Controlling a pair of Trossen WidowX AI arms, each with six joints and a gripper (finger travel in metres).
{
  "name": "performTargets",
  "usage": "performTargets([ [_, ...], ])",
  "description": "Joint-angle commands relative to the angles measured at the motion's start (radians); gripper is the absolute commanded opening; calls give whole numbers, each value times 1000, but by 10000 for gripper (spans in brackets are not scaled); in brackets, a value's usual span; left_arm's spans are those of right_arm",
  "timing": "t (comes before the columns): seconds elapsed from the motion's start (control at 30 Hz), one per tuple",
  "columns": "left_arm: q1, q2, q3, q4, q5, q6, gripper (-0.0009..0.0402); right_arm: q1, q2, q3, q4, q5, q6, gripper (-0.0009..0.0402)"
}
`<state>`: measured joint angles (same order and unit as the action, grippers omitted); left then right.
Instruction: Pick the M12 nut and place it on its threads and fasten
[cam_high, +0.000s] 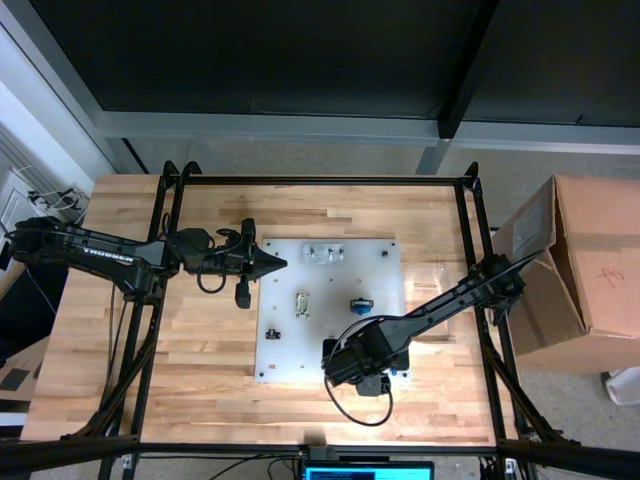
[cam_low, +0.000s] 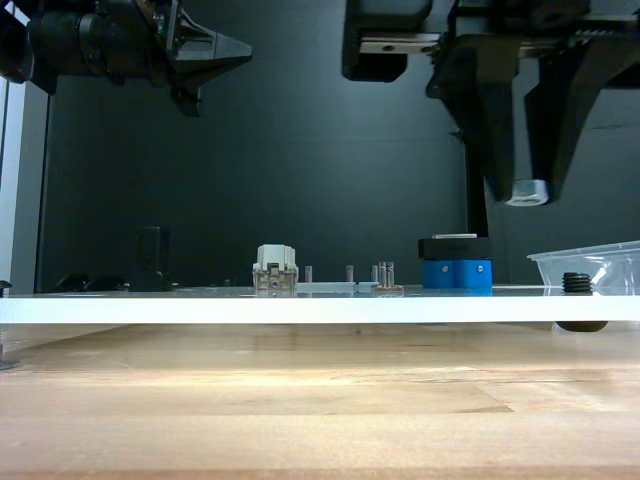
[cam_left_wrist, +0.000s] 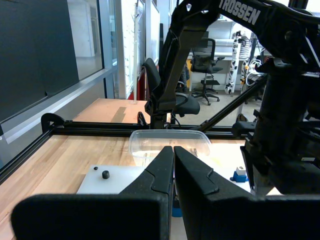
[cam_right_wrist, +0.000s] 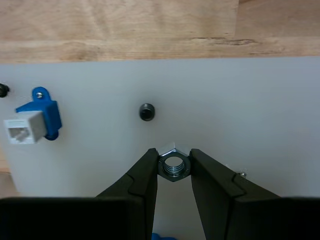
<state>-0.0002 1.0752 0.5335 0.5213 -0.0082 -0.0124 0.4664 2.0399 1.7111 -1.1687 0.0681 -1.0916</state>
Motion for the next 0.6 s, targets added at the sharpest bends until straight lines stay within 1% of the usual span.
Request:
performTargets([
  [0.03,0,0,0,0,0,0,0,2,15,8,-3,0,1,16],
  [0.17,0,0,0,0,0,0,0,13,30,8,-4,-2,1,16],
  [0.23,0,0,0,0,0,0,0,15,32,5,-4,-20,2,16],
  [0.6,0,0,0,0,0,0,0,21,31,-29,21,-19,9,16],
])
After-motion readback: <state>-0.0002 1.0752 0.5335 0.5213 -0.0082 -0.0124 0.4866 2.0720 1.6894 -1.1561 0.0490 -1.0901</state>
